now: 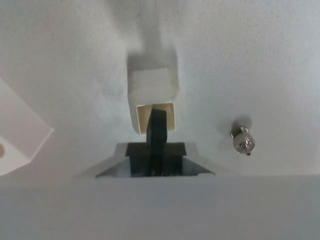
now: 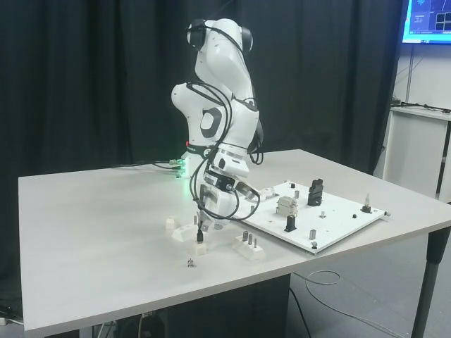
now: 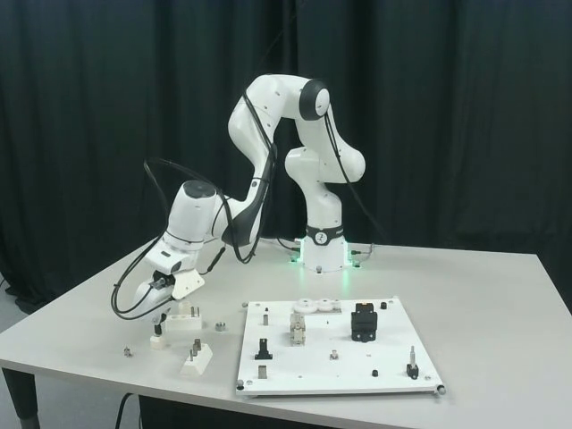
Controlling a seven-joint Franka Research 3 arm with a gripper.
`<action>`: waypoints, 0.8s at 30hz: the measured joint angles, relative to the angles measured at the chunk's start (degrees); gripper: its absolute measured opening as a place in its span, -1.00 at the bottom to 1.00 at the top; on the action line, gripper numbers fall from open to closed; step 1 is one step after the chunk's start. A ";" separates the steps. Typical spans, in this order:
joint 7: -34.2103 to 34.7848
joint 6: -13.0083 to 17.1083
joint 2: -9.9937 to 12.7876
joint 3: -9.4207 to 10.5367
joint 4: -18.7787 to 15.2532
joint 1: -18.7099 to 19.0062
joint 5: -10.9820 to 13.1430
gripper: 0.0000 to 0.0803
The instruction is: Place USB.
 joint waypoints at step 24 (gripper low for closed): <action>0.00 -4.29 -1.51 1.01 3.85 0.13 0.05 0.97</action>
